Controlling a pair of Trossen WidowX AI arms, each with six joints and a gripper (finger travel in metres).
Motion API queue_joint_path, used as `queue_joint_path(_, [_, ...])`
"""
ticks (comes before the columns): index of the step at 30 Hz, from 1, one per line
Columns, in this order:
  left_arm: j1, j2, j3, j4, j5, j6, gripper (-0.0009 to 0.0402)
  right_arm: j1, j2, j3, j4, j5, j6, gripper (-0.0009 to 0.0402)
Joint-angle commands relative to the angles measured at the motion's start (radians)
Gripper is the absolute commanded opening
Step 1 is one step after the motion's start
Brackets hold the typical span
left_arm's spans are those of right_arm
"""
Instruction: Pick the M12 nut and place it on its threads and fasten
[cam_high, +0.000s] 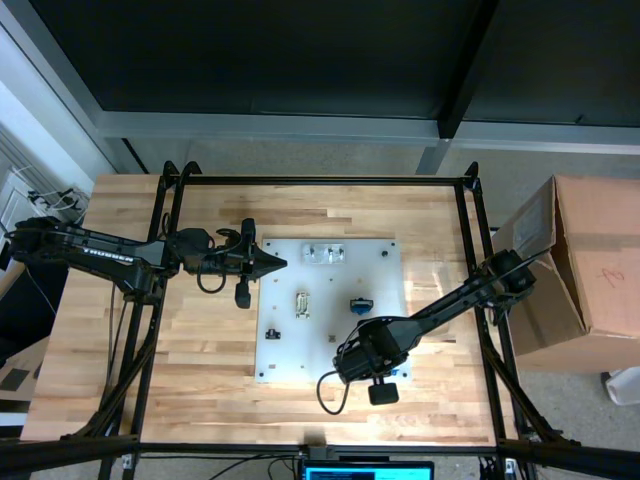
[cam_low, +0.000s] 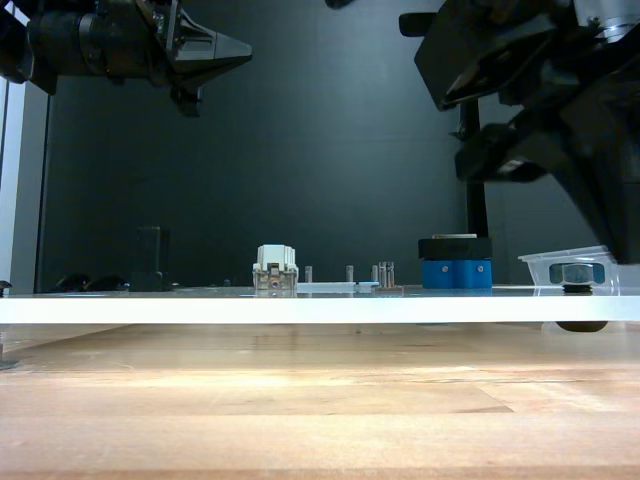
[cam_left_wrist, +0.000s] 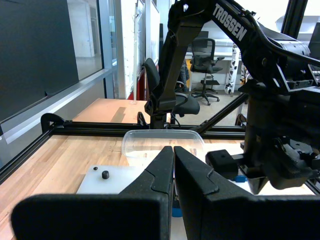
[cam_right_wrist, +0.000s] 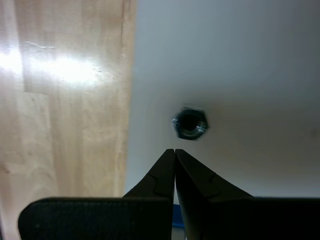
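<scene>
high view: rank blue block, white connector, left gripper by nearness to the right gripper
1. blue block, just beyond it, right side.
2. white connector, farther left, mid-way back.
3. left gripper, shut, raised at far left.
The right gripper, shut and empty, hangs over the nut on its stud.

Butcher-block table (cam_high: 300, 205), enclosed by a black frame (cam_high: 320, 181), carries a white board (cam_high: 290, 360).

On the board:
- a white connector housing (cam_high: 302, 304) at mid-board
- a blue block with a black cap (cam_low: 455, 262) to its right
- short silver pins (cam_low: 385, 271)
- a black post (cam_left_wrist: 105, 174) at the far right corner

A clear plastic tray (cam_left_wrist: 150, 135) lies to the right of the board. A cardboard box (cam_high: 585, 250) stands off the table's right edge. A lit screen (cam_high: 367, 470) sits at the near edge.
</scene>
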Motion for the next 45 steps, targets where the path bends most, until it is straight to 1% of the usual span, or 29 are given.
queue_joint_path(1, [0.0,0.0,0.0,0.0,0.0,0.0,0.0,0.002,-0.011,0.002,-0.013,0.073,0.023,0.0])
queue_joint_path(3, [0.0,0.0,0.0,0.0,0.0,0.0,0.0,0.002,-0.013,0.002,-0.02,0.112,0.024,0.0])
queue_joint_path(5, [0.0,0.0,0.0,0.0,0.0,0.0,0.0,0.003,-0.013,0.002,-0.021,0.14,0.026,0.0])
queue_joint_path(8, [0.0,0.0,0.0,0.0,0.0,0.0,0.0,0.005,-0.011,0.001,-0.016,0.166,0.039,0.0])
queue_joint_path(19, [0.0,0.0,0.0,0.0,0.0,0.0,0.0,0.01,0.0,-0.023,0.035,0.165,0.039,0.0])
queue_joint_path(21, [0.0,0.0,0.0,0.0,0.0,0.0,0.0,0.01,0.0,-0.023,0.035,0.157,0.039,0.0])
queue_joint_path(22, [0.0,0.0,0.0,0.0,0.0,0.0,0.0,0.01,0.0,-0.023,0.038,0.13,0.037,0.0])
queue_joint_path(23, [0.0,0.0,0.0,0.0,0.0,0.0,0.0,0.01,0.0,-0.023,0.043,0.067,0.018,0.0])
queue_joint_path(24, [0.0,0.0,0.0,0.0,0.0,0.0,0.0,0.01,0.0,-0.023,0.051,-0.02,-0.016,0.0])
queue_joint_path(25, [0.0,0.0,0.0,0.0,0.0,0.0,0.0,0.01,0.0,-0.023,0.057,-0.09,-0.043,0.0])
queue_joint_path(26, [0.0,0.0,0.0,0.0,0.0,0.0,0.0,0.01,0.0,-0.023,0.058,-0.109,-0.05,0.0])
queue_joint_path(27, [0.0,0.0,0.0,0.0,0.0,0.0,0.0,0.01,0.0,-0.023,0.054,-0.091,-0.048,0.0])
queue_joint_path(29, [0.0,0.0,0.0,0.0,0.0,0.0,0.0,0.01,-0.006,-0.023,0.04,-0.032,-0.039,0.0])
queue_joint_path(32, [0.0,0.0,0.0,0.0,0.0,0.0,0.0,0.01,-0.009,-0.018,0.013,0.04,-0.032,0.0])
queue_joint_path(34, [0.0,0.0,0.0,0.0,0.0,0.0,0.0,0.01,-0.012,-0.016,0.005,0.061,-0.028,0.0])
queue_joint_path(37, [0.0,0.0,0.0,0.0,0.0,0.0,0.0,0.01,-0.014,-0.015,0.005,0.063,-0.029,0.0])
queue_joint_path(38, [0.0,0.0,0.0,0.0,0.0,0.0,0.0,0.01,-0.015,-0.015,0.005,0.071,-0.029,0.0])
queue_joint_path(41, [0.0,0.0,0.0,0.0,0.0,0.0,0.0,0.01,-0.015,-0.015,0.005,0.132,-0.028,0.0])
queue_joint_path(45, [0.0,0.0,0.0,0.0,0.0,0.0,0.0,0.01,-0.015,-0.016,0.013,0.183,-0.006,0.0])
